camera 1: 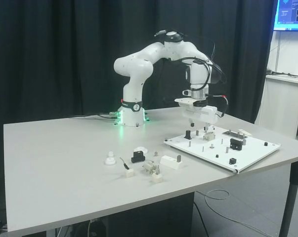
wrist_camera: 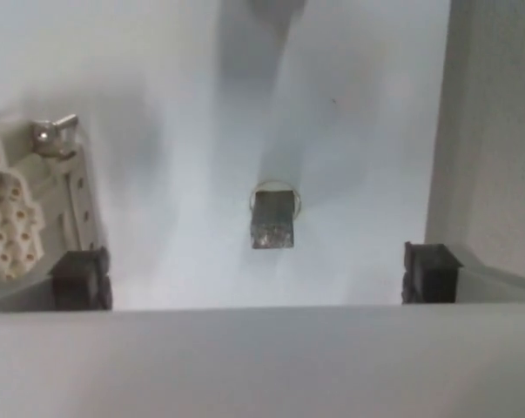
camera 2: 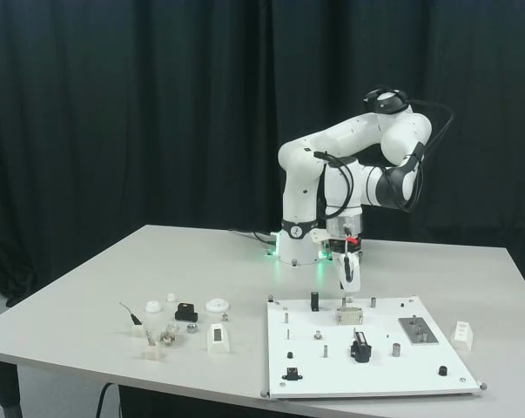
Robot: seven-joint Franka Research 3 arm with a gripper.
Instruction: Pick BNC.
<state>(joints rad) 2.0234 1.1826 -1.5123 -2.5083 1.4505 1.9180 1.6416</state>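
In the wrist view the BNC (wrist_camera: pixel 272 218) is a small grey metal stub with a round collar, standing upright on the white board (wrist_camera: pixel 184 131). My gripper (wrist_camera: pixel 255 275) hangs above it, open, with the black fingertips (wrist_camera: pixel 79 279) wide on either side and nothing held. The connector lies about midway between them, well below. In the first room view the gripper (camera 1: pixel 198 120) hovers over the back part of the board (camera 1: pixel 247 153). From the second room camera it (camera 2: pixel 349 277) hangs just above the board (camera 2: pixel 332 376).
A white multi-pin connector block (wrist_camera: pixel 10 226) with a metal latch sits on the board close beside one fingertip. Several black and grey fittings stand elsewhere on the board. Loose small parts (camera 1: pixel 139 160) lie on the grey table beside the board.
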